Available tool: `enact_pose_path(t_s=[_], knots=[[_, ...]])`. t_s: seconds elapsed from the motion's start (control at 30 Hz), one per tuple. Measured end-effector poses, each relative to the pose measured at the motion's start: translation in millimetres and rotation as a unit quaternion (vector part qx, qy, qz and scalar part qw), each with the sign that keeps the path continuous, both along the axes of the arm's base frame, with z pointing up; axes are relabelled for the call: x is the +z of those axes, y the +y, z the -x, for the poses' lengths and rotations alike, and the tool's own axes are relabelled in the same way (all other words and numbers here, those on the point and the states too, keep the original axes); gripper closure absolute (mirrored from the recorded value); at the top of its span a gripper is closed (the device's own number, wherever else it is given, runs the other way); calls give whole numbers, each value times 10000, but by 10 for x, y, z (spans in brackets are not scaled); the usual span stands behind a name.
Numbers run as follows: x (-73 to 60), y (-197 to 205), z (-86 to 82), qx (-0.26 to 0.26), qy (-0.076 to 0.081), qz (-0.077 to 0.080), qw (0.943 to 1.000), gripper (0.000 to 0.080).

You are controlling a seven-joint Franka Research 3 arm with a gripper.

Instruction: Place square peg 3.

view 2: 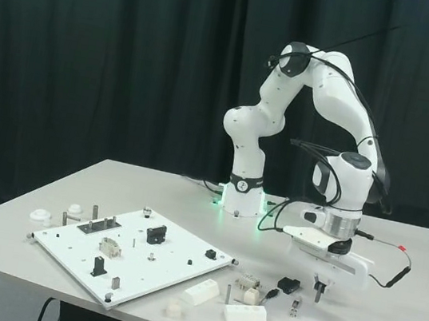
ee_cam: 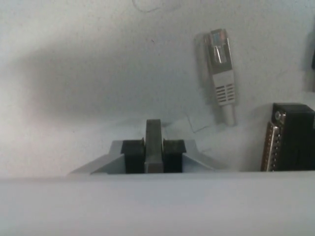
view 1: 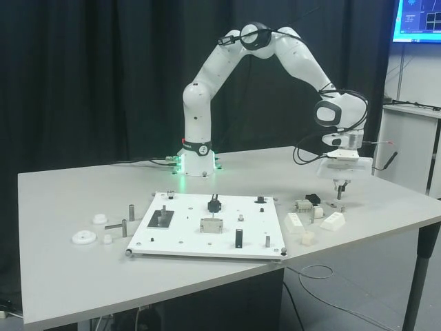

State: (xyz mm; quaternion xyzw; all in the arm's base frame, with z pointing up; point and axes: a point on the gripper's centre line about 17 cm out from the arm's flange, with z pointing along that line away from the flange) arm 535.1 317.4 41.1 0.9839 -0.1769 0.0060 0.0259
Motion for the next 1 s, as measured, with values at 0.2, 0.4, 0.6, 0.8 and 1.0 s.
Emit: enact_pose_path(t_s=[0.2, 0.4, 0.6, 0.8, 1.0], knots=[[-31, 13, 0, 8, -13, 0, 10000, 727], [-51, 23, -5, 24, -32, 1, 10000, 727], [-69, 23, -9, 28, -38, 10, 10000, 727], [-60, 25, -24, 25, -49, 4, 10000, 593], [-23, 38, -66, 17, -75, -18, 10000, 204]])
